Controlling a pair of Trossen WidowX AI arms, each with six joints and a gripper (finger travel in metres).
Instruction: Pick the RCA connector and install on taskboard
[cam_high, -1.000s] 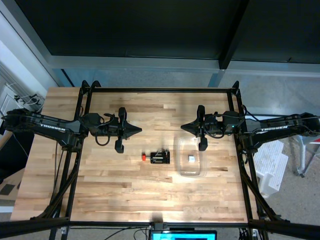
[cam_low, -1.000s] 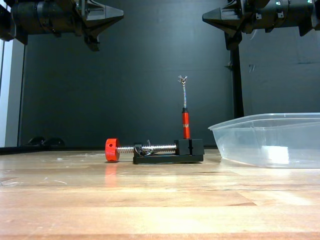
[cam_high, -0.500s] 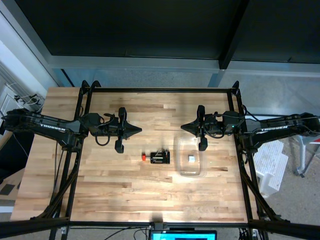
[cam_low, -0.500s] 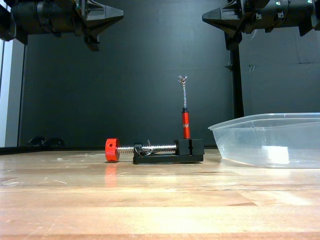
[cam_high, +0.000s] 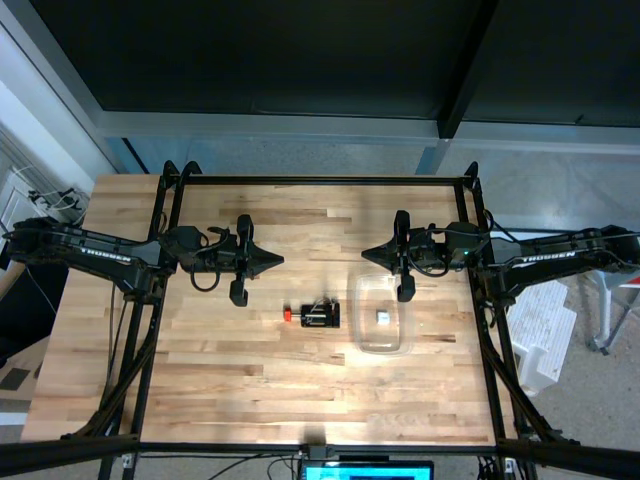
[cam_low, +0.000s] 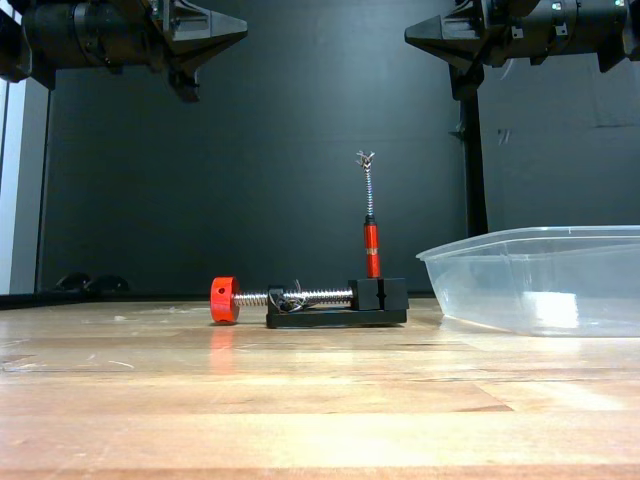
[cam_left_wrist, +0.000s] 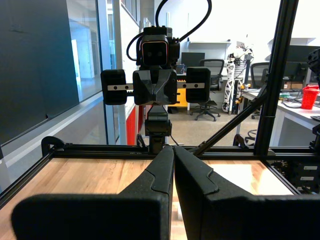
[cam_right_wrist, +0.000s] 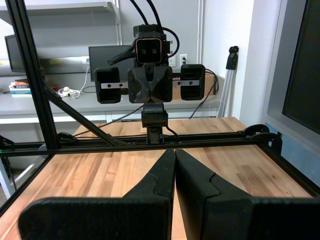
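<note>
The black vise (cam_low: 340, 303) with its red knob (cam_low: 224, 299) lies on the bare table (cam_high: 250, 380), left of the clear tray (cam_low: 540, 280). The red connector (cam_low: 371, 240) stands upright on the vise, and its braided cable (cam_low: 368, 190) rises from it with nothing holding it. From above, the vise (cam_high: 320, 316) shows only as a small dark shape. The white block (cam_high: 382, 317) sits in the tray with nothing dark on it. My left gripper (cam_high: 280, 260) hangs high, back-left of the vise, shut and empty (cam_left_wrist: 173, 147). My right gripper (cam_high: 365, 253) hangs high, behind the tray, shut and empty (cam_right_wrist: 175, 150).
The tray (cam_high: 383, 325) lies right of the vise below the right arm. A black frame (cam_high: 320, 181) runs around the table's back and sides. Both grippers (cam_low: 243, 33) (cam_low: 408, 37) hang well above the cable's frayed end.
</note>
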